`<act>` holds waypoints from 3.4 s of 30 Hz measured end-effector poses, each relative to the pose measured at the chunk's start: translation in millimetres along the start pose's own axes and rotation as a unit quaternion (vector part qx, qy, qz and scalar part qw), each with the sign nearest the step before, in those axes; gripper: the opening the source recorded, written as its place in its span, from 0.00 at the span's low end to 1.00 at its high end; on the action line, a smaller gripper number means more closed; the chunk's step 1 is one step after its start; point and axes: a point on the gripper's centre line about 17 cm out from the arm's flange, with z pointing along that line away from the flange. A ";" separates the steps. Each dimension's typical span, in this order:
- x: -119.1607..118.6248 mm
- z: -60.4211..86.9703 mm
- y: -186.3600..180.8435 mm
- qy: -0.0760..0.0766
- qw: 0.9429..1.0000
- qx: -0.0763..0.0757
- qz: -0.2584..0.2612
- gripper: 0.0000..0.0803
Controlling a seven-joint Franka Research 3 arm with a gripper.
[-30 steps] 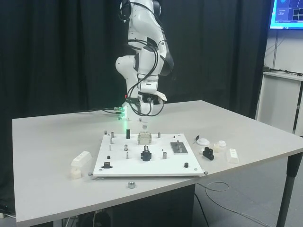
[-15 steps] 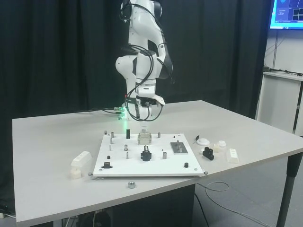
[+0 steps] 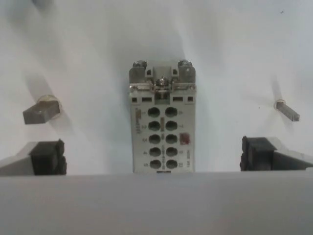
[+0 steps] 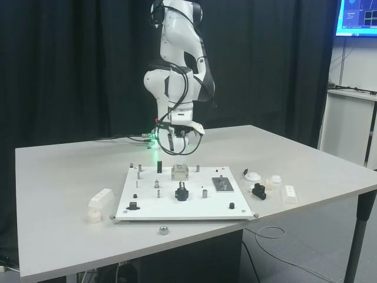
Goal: Remove waterproof.
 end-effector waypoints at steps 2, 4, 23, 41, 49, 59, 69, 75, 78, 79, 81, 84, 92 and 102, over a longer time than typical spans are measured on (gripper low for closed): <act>0.8 1.5 -0.8 0.002 1.000 0.000 0.003 1.00; 1.4 3.0 -1.3 0.003 1.000 0.000 0.005 1.00; 5.2 11.8 0.1 0.006 1.000 -0.003 0.012 1.00; 6.6 20.5 4.5 0.001 1.000 -0.011 0.006 1.00; 4.1 22.1 5.6 -0.001 1.000 -0.013 -0.015 1.00; -0.9 21.7 6.7 -0.001 1.000 -0.014 -0.007 0.44; -0.5 21.8 6.7 0.000 1.000 -0.014 -0.002 0.39; -0.3 21.8 6.7 0.002 1.000 -0.014 0.002 0.39; -0.2 21.6 6.9 0.003 1.000 -0.014 0.003 0.39; -0.2 21.5 7.1 0.003 1.000 -0.014 0.003 0.39; -0.2 21.3 7.2 0.003 1.000 -0.015 0.003 0.39; -0.1 21.0 7.4 0.003 1.000 -0.015 0.003 0.39; 0.0 20.8 7.3 0.003 1.000 -0.015 0.004 0.39; 0.0 20.8 7.2 0.003 1.000 -0.014 0.004 0.39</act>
